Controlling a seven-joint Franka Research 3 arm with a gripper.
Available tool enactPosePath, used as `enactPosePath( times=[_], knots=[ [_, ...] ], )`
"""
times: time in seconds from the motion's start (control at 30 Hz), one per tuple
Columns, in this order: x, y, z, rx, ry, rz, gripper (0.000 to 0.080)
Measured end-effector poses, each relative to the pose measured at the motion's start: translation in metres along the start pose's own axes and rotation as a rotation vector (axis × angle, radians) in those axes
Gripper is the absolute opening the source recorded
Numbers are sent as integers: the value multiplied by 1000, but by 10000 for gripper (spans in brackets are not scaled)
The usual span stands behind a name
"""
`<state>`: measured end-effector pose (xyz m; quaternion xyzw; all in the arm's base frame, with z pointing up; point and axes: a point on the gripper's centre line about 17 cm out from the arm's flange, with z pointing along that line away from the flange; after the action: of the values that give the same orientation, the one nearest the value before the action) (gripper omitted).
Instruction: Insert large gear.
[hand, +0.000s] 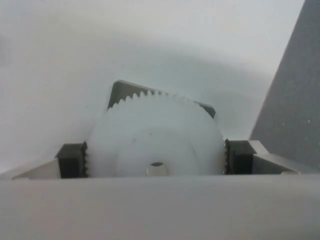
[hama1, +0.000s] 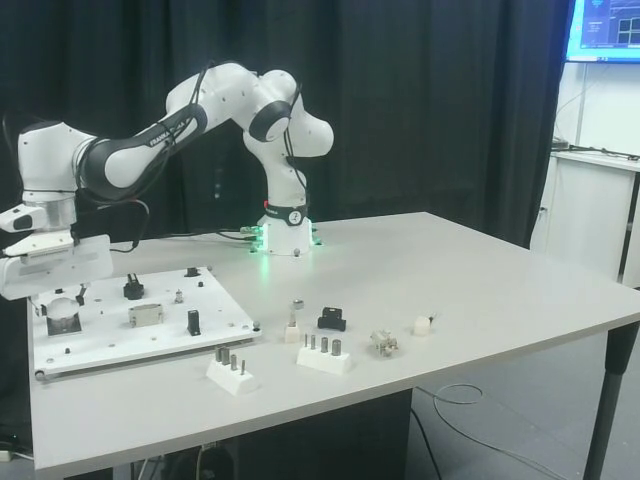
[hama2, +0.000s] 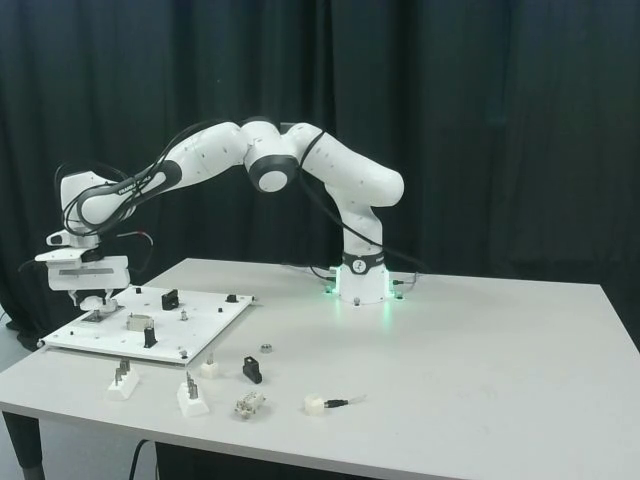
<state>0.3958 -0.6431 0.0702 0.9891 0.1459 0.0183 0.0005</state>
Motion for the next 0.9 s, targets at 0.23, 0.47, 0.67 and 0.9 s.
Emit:
enactPosePath(
  times=[0.23, 0.47, 0.67, 0.9],
  knots=[
    [-3, -1, 4, -4, -3, -7, 594],
    [-7, -1, 8, -14, -9, -12, 594],
    [-9, -2, 11, -20, -13, -13, 594],
    [-11, -4, 14, -20, -16, -9, 594]
  ],
)
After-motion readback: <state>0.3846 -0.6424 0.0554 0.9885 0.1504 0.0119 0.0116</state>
